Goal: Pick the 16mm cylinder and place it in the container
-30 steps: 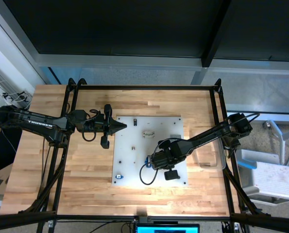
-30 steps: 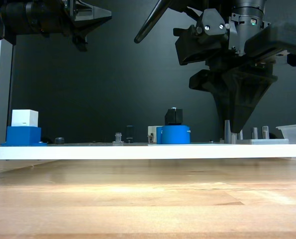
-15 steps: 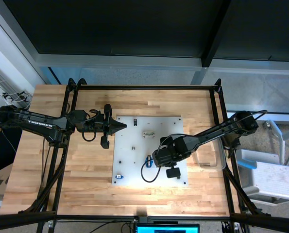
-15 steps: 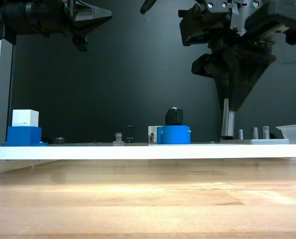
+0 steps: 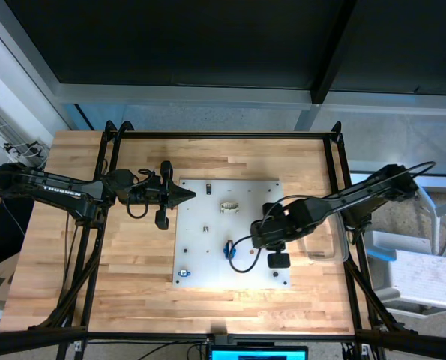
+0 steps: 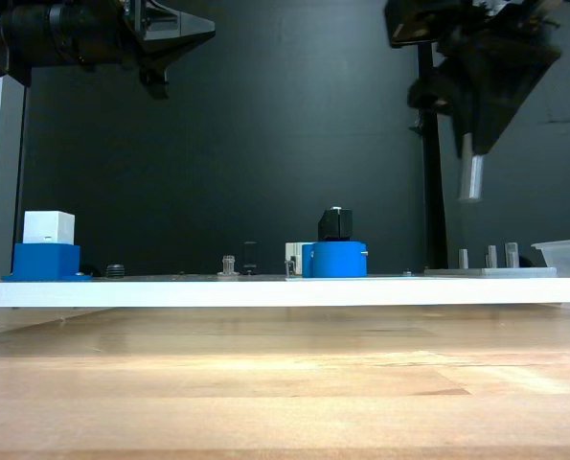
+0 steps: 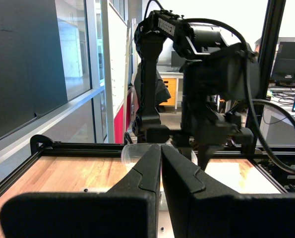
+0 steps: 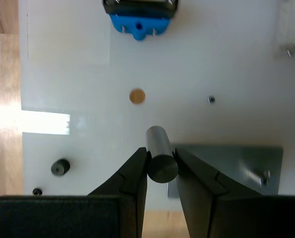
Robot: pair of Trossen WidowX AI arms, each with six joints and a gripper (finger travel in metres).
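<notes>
The 16mm cylinder (image 8: 161, 159), a short silvery-grey peg, is pinched between the fingers of my right gripper (image 8: 160, 157). In the low view the cylinder (image 6: 470, 178) hangs well above the white board (image 6: 265, 290), under the right gripper (image 6: 472, 144). From above, the right gripper (image 5: 266, 234) is over the board's right part, just left of the clear container (image 5: 324, 241). The container's rim (image 6: 564, 249) shows at the far right in the low view. My left gripper (image 5: 187, 193) hovers shut at the board's upper left edge, its fingers (image 7: 149, 166) pressed together.
A grey rectangular block (image 8: 236, 166) with small pegs (image 6: 490, 255) lies on the board below the cylinder. A blue connector part (image 8: 139, 24) and a blue round part (image 6: 334, 259) sit mid-board. A blue and white block (image 6: 47, 245) stands at the left. A black frame (image 5: 223, 136) rings the table.
My right gripper has lifted the cylinder off the board, from beside the grey block to well above it, and shifted right toward the container. The left arm has not moved.
</notes>
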